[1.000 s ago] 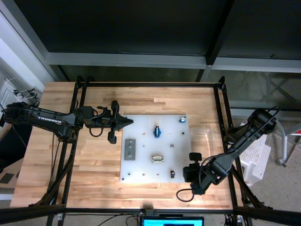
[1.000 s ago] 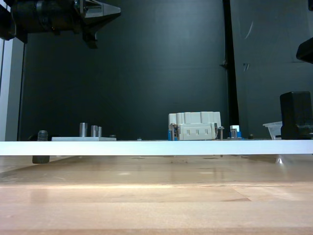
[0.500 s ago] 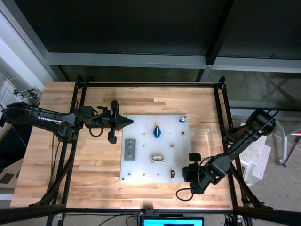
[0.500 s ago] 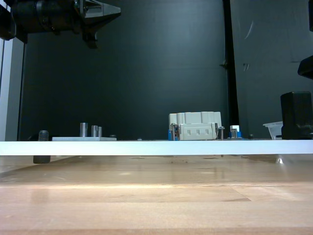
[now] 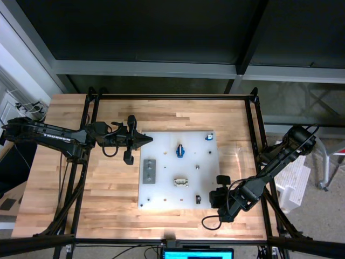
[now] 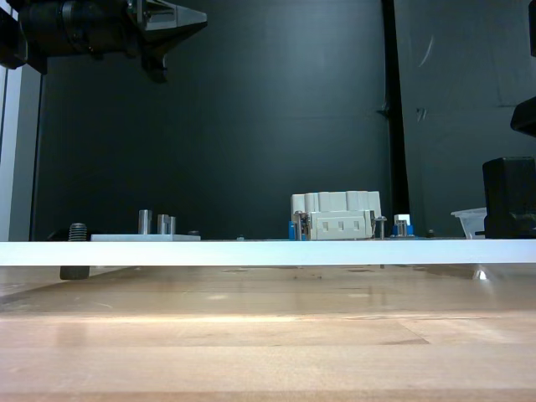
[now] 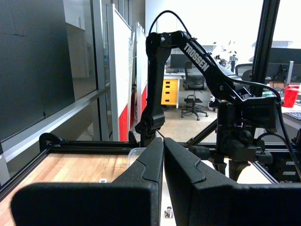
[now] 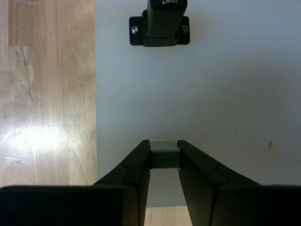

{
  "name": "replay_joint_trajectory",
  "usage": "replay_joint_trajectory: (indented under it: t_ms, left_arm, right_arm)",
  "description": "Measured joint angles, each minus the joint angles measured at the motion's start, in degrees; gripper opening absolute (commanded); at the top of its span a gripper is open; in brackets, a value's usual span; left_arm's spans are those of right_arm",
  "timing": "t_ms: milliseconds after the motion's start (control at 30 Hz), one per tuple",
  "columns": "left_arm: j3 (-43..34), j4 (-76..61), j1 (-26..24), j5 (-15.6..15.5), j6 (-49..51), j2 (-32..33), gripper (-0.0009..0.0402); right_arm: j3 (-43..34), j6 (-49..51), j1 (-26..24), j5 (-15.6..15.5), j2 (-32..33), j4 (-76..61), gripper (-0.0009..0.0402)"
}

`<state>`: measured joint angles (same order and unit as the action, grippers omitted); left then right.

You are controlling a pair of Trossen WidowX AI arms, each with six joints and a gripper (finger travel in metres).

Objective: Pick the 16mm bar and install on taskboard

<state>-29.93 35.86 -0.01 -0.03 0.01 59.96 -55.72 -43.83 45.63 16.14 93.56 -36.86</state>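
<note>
One bar, one board, two hands. At the near right corner of the white board (image 5: 161,200), the right hand (image 5: 216,197) hangs low over the wooden table (image 5: 108,216). Only its own wrist camera shows the grip: two black fingers (image 8: 136,169) clamped on the short grey square-ended bar (image 8: 165,154), which is held above the smooth white surface, clear of any seat. From table height this hand is just a black block (image 6: 508,197) at the board's right end, the bar hidden.

Beyond the bar, a black bracket (image 8: 160,23) with two screws sits on the board. Farther in stand one beige ribbed connector (image 6: 335,216) and a flat grey plate (image 5: 148,171); the level view shows three short metal pegs (image 6: 156,223) on it. A blue piece (image 5: 180,150) lies farther back.

The left hand (image 5: 145,139) hovers high at the board's far left edge, its two fingers (image 7: 146,165) pressed together, holding nothing.
</note>
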Motion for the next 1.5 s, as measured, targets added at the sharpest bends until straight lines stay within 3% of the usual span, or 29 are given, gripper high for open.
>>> replay_joint_trajectory:
  t_ms: [233,467,733,900,1500]
  left_arm:
    - [0.0,-0.02,0.0,0.0,0.0,0.0,0.0]
    - [0.0,-0.02,0.0,0.0,0.0,0.0,0.0]
    - [0.0,-0.02,0.0,0.0,0.0,0.0,0.0]
    - [0.0,-0.02,0.0,0.0,0.0,0.0,0.0]
    - [0.0,-0.02,0.0,0.0,0.02,0.0,0.0]
  right_arm:
    - [-1.4,0.02,0.04,-0.26,-0.2,-0.66,0.0184]
    - [-4.33,0.76,0.11,-1.09,-1.36,-5.99,0.0221]
    - [-8.26,2.27,0.13,-2.64,-4.74,-14.25,0.0224]
    - [-9.31,2.82,0.11,-5.7,-6.84,-16.44,0.0224]
    - [-9.33,3.72,0.0,-5.84,-8.35,-16.94,0.0224]
